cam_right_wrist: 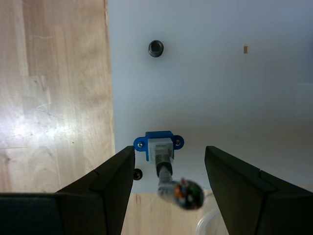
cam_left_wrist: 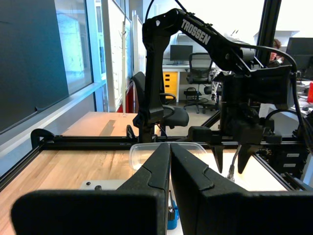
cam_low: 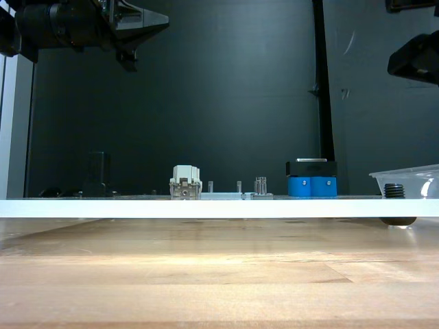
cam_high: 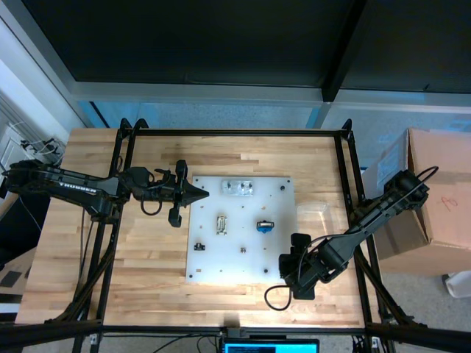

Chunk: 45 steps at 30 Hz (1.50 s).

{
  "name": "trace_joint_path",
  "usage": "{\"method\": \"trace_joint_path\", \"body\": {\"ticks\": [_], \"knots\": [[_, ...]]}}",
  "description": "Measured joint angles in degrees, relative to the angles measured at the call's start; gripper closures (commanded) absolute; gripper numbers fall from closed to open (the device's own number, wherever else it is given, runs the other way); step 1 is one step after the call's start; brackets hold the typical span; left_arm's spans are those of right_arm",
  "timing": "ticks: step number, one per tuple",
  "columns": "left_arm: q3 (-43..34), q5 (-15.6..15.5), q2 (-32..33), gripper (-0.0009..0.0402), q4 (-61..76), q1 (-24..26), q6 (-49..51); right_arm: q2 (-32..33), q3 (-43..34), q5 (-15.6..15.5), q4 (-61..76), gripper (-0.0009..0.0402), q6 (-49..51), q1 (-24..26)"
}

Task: Remove the RJ45 connector from the taskboard and place in the container

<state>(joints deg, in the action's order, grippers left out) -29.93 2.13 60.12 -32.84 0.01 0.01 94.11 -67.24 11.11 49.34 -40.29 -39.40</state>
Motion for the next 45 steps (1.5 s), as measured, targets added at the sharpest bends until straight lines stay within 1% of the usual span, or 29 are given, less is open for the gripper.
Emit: {"method": "trace_joint_path", "body": {"ticks": [6,17,38,45], "knots": [[0.0,0.0,0.0,0.0393,0.0,0.0,0.0,0.0,2.5,-0.1,-4.0,0.0194,0.0,-0.2],[0.0,0.0,0.0,0.0393,0.0,0.0,0.0,0.1,3.5,-0.2,-4.3,0.0198,0.0,-0.6],[0.0,0.0,0.0,0.0393,0.0,0.0,0.0,0.1,3.5,-0.2,-5.1,0.0315,0.3,-0.6],[0.0,0.0,0.0,0.0393,0.0,0.0,0.0,0.1,3.5,0.0,-5.0,0.0366,0.3,-0.6]]}}
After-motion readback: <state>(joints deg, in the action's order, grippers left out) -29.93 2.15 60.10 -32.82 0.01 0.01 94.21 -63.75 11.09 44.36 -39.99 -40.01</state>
